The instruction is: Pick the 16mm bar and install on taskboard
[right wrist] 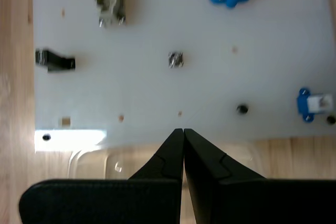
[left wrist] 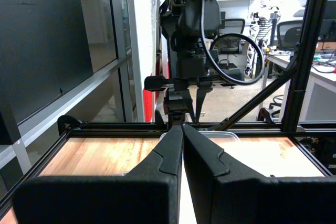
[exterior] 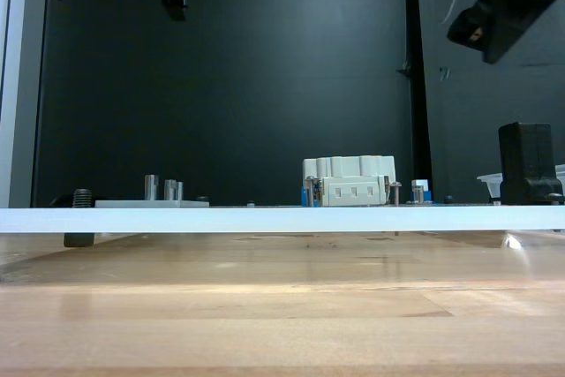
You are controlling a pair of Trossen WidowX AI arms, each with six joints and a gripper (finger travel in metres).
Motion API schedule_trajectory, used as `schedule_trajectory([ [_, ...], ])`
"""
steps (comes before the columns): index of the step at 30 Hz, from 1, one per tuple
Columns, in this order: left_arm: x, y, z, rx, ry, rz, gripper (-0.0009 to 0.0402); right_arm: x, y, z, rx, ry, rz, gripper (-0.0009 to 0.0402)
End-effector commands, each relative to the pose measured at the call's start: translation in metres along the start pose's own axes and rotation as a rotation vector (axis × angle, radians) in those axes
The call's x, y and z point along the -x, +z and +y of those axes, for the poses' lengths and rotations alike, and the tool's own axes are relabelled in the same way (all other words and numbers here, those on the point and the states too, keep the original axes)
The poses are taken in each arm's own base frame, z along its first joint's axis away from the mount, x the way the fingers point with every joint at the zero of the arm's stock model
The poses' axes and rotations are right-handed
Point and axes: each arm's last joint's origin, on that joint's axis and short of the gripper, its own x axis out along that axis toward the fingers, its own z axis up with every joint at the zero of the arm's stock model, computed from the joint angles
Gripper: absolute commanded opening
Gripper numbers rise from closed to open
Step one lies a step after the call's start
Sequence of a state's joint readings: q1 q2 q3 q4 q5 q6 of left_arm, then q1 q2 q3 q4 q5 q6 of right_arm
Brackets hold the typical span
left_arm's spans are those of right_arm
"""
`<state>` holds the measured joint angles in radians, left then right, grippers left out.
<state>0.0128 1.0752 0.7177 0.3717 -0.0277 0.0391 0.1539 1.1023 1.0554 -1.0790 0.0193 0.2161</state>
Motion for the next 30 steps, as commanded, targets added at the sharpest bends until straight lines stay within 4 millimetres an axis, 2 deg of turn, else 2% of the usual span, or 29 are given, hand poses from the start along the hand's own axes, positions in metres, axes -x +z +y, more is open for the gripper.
schedule_trajectory([
  [1,0.000,0.000,0.000,0.000,0.000,0.000,0.0000,0.000,-0.006,0.003,-0.002,-0.013,0.051,0.0000],
  [14,0.000,0.000,0.000,0.000,0.000,-0.001,0.0000,0.002,-0.029,0.017,-0.013,-0.044,0.247,0.0000],
  [22,0.000,0.000,0.000,0.000,0.000,0.000,0.0000,-0.001,-0.035,0.022,-0.020,-0.050,0.278,0.0003],
  [26,0.000,0.000,0.000,0.000,0.000,0.000,0.0000,-0.005,-0.037,0.022,-0.020,-0.053,0.288,0.0029],
  [30,0.000,0.000,0.000,0.000,0.000,0.000,0.0000,-0.013,-0.037,0.024,-0.013,-0.064,0.315,0.0076],
])
